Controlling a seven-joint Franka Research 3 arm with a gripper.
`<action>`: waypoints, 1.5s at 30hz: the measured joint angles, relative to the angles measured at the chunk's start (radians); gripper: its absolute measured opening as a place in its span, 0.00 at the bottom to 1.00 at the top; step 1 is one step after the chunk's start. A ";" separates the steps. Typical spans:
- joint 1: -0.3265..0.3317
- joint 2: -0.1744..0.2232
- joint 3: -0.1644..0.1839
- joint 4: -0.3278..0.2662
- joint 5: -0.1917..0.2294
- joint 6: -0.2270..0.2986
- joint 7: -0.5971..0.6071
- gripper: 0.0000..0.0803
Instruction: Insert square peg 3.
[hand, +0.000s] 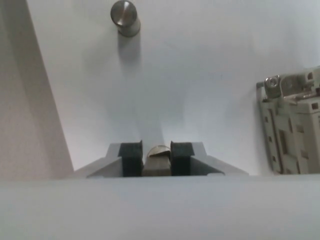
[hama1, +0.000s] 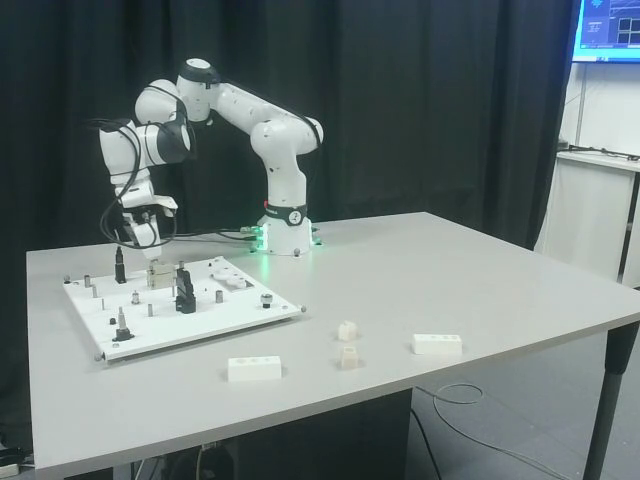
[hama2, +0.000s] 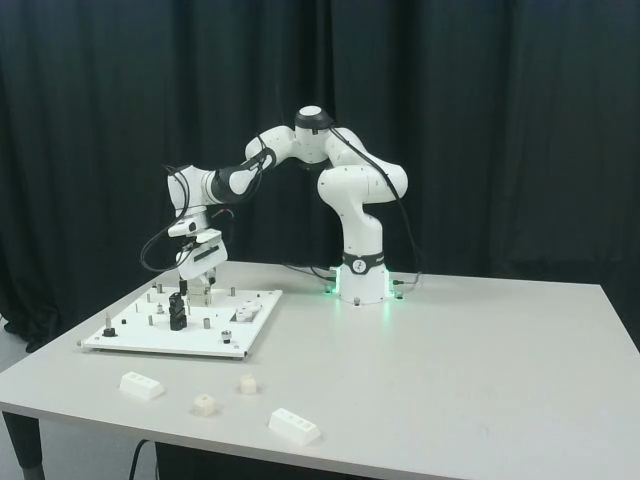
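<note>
No words or numbers can be read anywhere. The screen (hama1: 608, 28) high in the corner of the first room view shows small marks, but they are too tiny to read. The white board (hama1: 180, 305) has no labels.

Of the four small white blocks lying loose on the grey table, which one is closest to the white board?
The long white block just off the white board, at its front edge. The two small blocks and the other long block lie farther out.
</note>
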 joint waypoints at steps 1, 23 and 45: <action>0.000 0.000 0.000 0.000 0.000 0.000 0.000 0.14; 0.000 0.000 0.007 -0.009 0.001 -0.020 0.000 0.14; -0.004 0.000 0.007 -0.013 0.001 -0.027 0.000 0.14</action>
